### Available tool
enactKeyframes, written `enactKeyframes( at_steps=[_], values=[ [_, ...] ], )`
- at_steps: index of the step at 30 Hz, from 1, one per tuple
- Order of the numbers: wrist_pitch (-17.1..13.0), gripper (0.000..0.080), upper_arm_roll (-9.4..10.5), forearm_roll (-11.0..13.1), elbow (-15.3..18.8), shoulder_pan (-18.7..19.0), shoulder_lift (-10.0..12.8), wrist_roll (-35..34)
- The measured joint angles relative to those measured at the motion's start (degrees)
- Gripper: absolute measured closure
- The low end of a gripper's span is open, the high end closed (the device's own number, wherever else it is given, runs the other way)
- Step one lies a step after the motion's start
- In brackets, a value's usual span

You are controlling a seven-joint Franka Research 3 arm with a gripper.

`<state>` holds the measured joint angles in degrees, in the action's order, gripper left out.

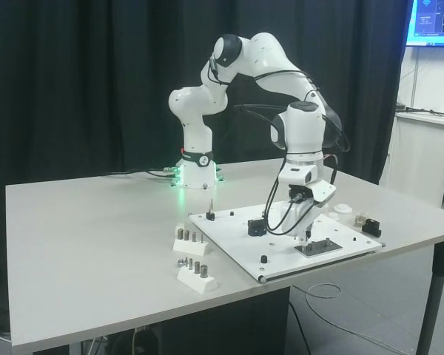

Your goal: Insert small gear.

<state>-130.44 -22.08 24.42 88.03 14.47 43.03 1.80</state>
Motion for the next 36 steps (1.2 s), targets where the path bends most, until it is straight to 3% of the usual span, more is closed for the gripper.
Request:
enactKeyframes(
  at_steps=[13,36],
  values=[
    [0.5,0.0660,0.00,1.6,0.0,-0.1,0.0,0.0],
    [0.8,0.0661,-0.01,1.6,0.0,-0.3,0.2,0.6]
  ],
)
